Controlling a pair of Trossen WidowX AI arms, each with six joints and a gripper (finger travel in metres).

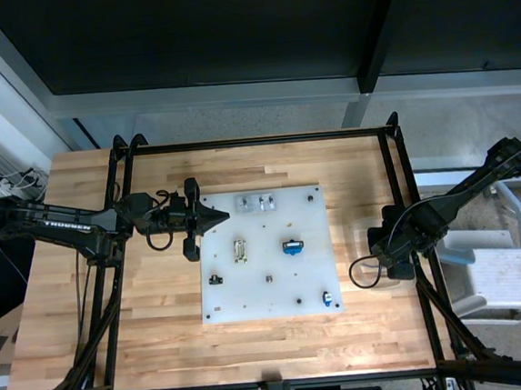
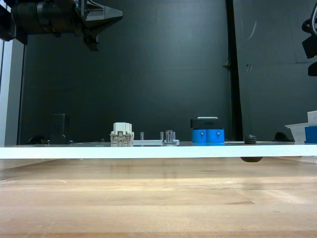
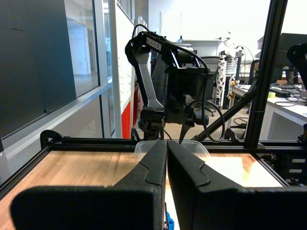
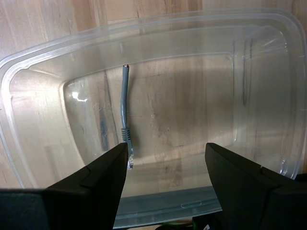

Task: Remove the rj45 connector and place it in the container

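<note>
Hanging over the container [image 4: 158,24] with jaws released, the right gripper [image 4: 165,153] seems done: the rj45 connector [image 4: 125,129] on its grey cable lies inside. Left gripper [image 1: 217,217], jaws clenched empty, hovers at the white board's [image 1: 259,286] edge; withdrawing looks next.

left arm [image 1: 62,224]: white "TROSSEN" along its black link, in the high view
right arm [image 3: 154,43]: white "TROSSEN" on its black upper link

Black left hand [image 1: 224,216], black right hand [image 4: 165,152]; white TROSSEN lettering [image 1: 62,224], looped cables [image 1: 159,237].
</note>
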